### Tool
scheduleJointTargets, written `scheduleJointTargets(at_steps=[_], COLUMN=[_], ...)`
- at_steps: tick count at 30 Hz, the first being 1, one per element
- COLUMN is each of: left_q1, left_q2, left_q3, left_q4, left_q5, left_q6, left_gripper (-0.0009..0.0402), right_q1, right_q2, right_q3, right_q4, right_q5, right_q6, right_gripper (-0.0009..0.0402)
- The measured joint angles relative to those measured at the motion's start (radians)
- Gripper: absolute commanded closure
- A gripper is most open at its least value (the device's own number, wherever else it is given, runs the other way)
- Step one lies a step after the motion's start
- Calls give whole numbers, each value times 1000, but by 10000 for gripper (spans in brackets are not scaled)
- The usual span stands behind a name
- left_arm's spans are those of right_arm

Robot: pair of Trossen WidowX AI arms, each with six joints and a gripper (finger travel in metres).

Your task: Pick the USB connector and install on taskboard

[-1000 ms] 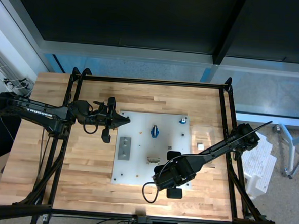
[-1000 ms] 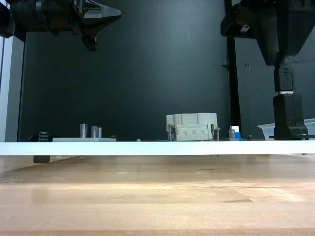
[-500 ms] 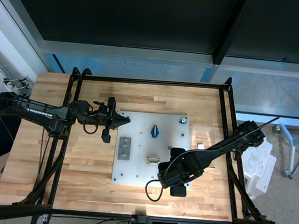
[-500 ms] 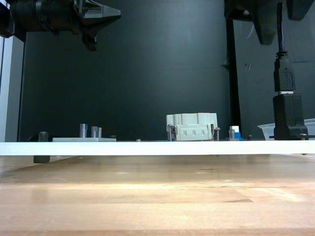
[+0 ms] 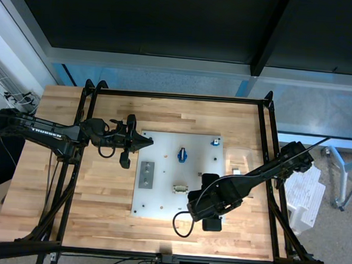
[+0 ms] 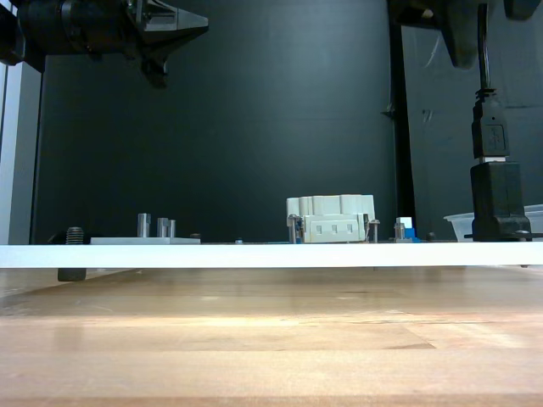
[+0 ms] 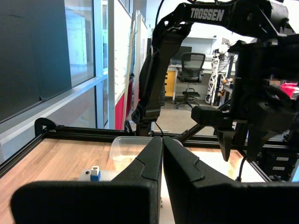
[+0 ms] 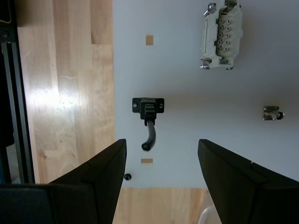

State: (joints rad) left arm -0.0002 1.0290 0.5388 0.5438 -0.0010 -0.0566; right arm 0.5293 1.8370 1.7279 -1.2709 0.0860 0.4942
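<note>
TROSSEN arm's [image 7: 205, 14] right gripper [image 8: 162, 144] hangs over taskboard [image 5: 160, 188], left gripper [image 5: 144, 141] beside it.

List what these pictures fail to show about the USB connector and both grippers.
High view: the right arm covers the USB connector on the taskboard.
Low view: the top edge cuts off the open right gripper above the connector.
Left wrist view: the shut left gripper, parked over the taskboard's left edge, blocks most of it.
All views: the black socket hides the connector's tip.
</note>
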Motion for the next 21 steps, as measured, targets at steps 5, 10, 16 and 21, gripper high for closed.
scheduleJointTargets(at_steps=[5, 10, 16, 21], left_q1=[0, 0, 0, 0], left_q2=[0, 0, 0, 0], left_q3=[0, 0, 0, 0], left_q4=[0, 0, 0, 0], left_q5=[0, 0, 0, 0], left_q6=[0, 0, 0, 0], left_gripper=[393, 393, 393, 393], right_q1=[-26, -59, -97, -130], right_q2=[-56, -108, -162, -225], right_q3=[0, 0, -23, -82], right_q4=[3, 7, 29, 93], right_q5=[0, 48, 64, 80], right_q6=[-5, -14, -45, -69], right_gripper=[187, 214, 280, 372])
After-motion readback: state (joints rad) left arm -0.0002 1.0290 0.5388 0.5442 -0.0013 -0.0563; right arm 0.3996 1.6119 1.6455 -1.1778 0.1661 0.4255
